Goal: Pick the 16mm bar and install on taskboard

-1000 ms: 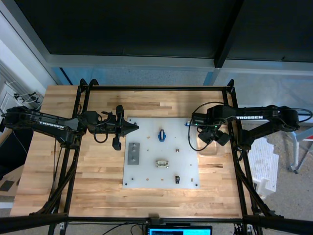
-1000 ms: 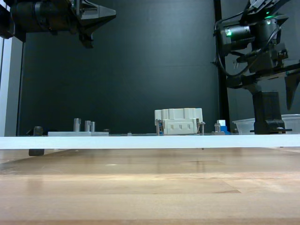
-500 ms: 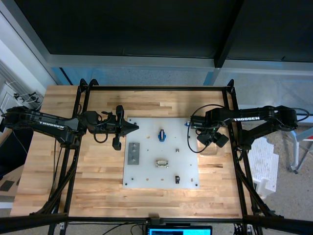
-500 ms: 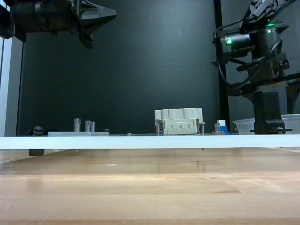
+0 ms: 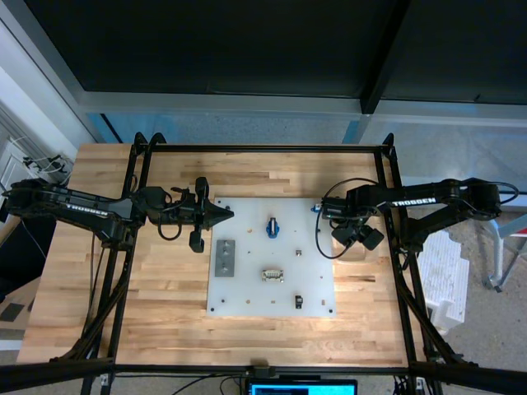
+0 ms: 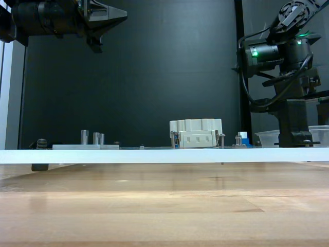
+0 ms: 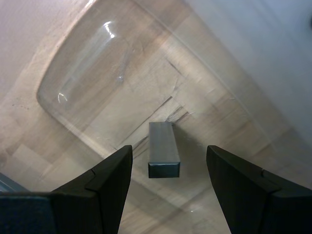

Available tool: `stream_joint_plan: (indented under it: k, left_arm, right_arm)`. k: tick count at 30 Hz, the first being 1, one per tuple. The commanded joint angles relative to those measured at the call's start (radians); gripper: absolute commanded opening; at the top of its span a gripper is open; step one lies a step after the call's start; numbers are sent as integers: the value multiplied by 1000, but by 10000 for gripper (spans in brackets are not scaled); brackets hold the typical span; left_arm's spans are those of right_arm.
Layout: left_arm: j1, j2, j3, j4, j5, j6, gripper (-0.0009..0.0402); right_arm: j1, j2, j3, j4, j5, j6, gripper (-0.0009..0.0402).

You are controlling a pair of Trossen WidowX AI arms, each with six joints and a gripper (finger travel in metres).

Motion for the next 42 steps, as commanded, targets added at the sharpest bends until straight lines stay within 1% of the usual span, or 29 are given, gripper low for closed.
stream_joint_plan:
  k: [1,5,7,18,31,42]
  left_arm:
    - [0,0,0,0,0,0,0]
    - [0,0,0,0,0,0,0]
    - [0,0,0,0,0,0,0]
    - [0,0,0,0,0,0,0]
    - [0,0,0,0,0,0,0]
    - [0,0,0,0,0,0,0]
  right_arm:
    - [0,0,-2,1,-2,3,211]
    - [1,0,-8,8,-3,3,207]
    - [1,0,-13,18,-9,4,205]
    - [1,0,-22,30,-8,4,188]
    - [1,0,-22,27,-8,4,119]
    - [1,0,-22,25,-8,4,72]
